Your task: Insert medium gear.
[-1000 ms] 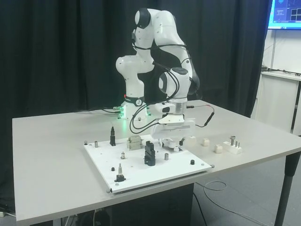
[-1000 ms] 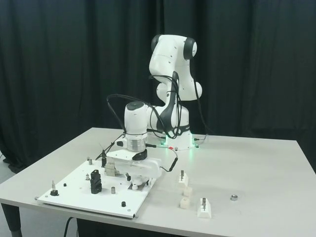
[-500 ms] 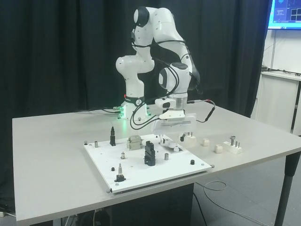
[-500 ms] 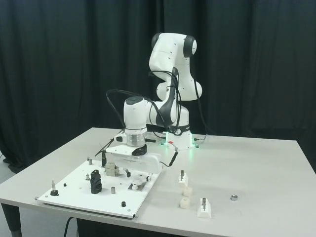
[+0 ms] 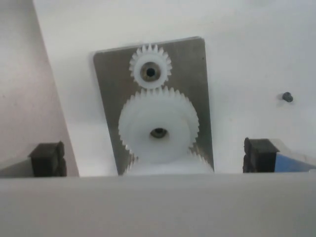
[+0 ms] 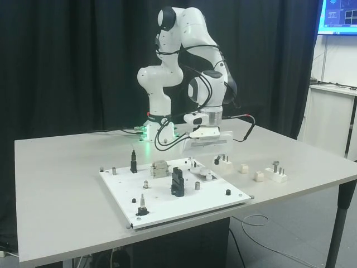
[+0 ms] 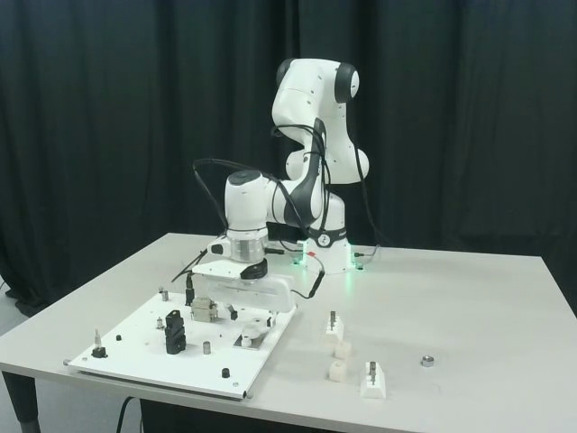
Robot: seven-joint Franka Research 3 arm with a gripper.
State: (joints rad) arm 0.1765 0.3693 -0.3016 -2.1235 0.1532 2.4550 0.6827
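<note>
In the wrist view a grey plate (image 5: 197, 74) carries three white gears in a row. A small gear (image 5: 150, 66) meshes with a medium gear (image 5: 159, 129) seated on its peg, and a third gear (image 5: 168, 165) is partly hidden by the hand. My gripper (image 5: 153, 158) hangs above them, open and holding nothing, with black fingertips (image 5: 47, 158) far apart on either side. In the room views the gripper (image 6: 204, 159) (image 7: 215, 308) is well above the gear plate (image 6: 204, 176) (image 7: 250, 339) on the white board (image 6: 167, 195).
On the white board (image 7: 144, 356) stand a black clamp block (image 6: 177, 182), a grey connector block (image 6: 159, 168) and several small pegs. White blocks (image 6: 277, 172) (image 7: 373, 380) and a small metal ring (image 7: 427, 361) lie on the table beside the board.
The gripper has risen straight up from the gear plate over the last second. The gears stay on the plate and nothing is between the fingers.
</note>
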